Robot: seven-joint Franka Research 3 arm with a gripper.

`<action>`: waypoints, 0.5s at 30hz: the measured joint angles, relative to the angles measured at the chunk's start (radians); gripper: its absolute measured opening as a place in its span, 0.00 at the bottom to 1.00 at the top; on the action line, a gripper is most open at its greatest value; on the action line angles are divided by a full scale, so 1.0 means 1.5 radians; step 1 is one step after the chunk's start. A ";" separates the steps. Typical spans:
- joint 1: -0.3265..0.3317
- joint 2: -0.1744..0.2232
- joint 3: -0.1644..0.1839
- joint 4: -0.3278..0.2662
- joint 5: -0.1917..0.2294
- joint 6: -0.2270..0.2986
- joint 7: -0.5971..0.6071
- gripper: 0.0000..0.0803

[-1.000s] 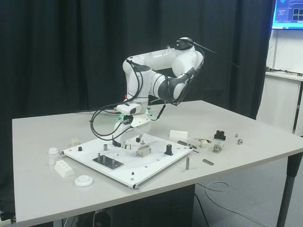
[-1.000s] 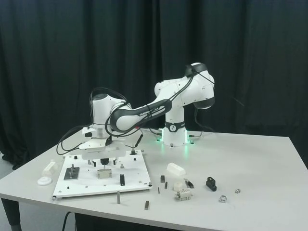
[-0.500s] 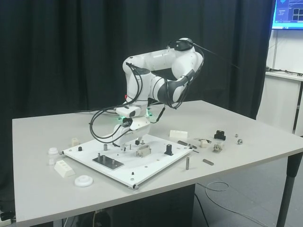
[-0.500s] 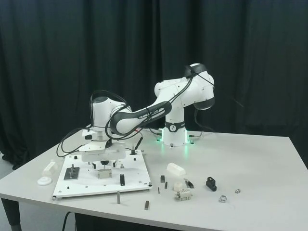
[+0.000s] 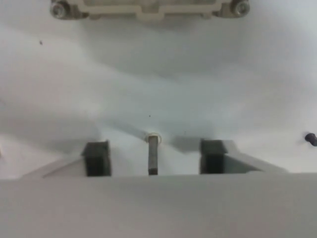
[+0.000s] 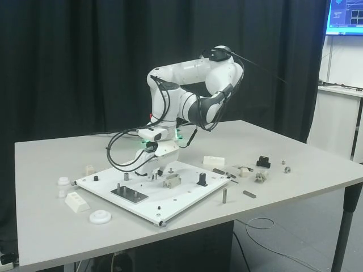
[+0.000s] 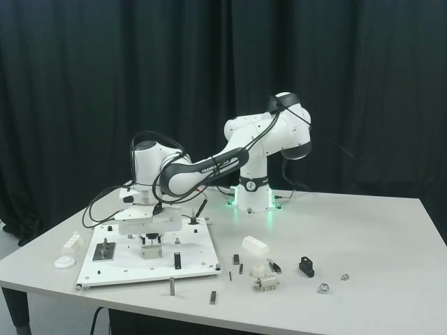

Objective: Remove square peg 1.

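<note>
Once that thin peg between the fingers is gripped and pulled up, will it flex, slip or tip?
The square peg looks like a rigid grey bar, so it should not flex. Its flat sides should suit the open gripper pads. It stands upright in the white board, so an off-axis pull could bind it.

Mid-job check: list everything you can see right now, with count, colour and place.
table: one, grey, under everything
board: one, white, on the table
peg: one, grey, upright in the board
plate: one, grey, on the board
block: one, black, on the board
moulded parts: four, white, on the table beside the board
loose pins: two, grey, on the table off the board
arm: one, white, bent over the board
gripper: one, open, fingertips either side of the peg, not touching
</note>
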 joint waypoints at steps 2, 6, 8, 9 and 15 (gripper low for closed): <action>0.000 0.000 0.000 -0.001 0.000 0.000 0.000 0.44; 0.000 0.000 0.001 -0.002 0.000 0.000 0.000 0.44; 0.000 0.000 0.002 -0.003 0.000 0.000 0.000 0.22; 0.000 0.000 0.002 -0.003 0.000 0.000 0.000 0.22; 0.000 0.000 0.002 -0.003 0.000 0.001 0.000 0.05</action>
